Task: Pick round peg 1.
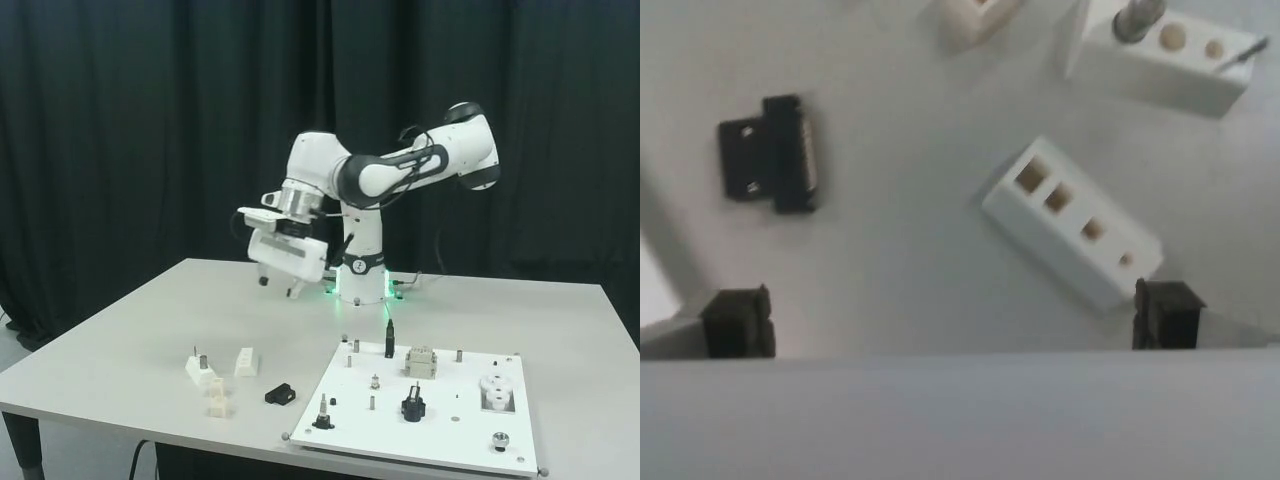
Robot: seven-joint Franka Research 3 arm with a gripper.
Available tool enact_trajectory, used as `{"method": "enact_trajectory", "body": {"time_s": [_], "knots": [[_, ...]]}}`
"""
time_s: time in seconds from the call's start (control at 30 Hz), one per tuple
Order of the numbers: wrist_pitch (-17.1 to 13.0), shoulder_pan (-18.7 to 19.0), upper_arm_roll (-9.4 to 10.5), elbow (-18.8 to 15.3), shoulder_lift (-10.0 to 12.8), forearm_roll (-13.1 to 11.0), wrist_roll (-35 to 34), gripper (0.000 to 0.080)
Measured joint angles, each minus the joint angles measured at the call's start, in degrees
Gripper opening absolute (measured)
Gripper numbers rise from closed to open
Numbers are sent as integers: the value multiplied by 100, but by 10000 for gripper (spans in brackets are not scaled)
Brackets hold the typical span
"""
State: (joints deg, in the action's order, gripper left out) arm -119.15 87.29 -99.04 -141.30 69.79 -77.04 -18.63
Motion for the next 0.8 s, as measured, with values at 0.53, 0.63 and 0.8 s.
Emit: {"method": "enact_trajectory", "body": {"time_s": [0.53, 0.63, 0.8], "knots": [[-72, -1312, 418, 462, 17, -560, 2112, 800], [-63, -1544, 452, 579, 20, -589, 2437, 800], [31, -1895, 504, 775, 22, -675, 2570, 800]]}}
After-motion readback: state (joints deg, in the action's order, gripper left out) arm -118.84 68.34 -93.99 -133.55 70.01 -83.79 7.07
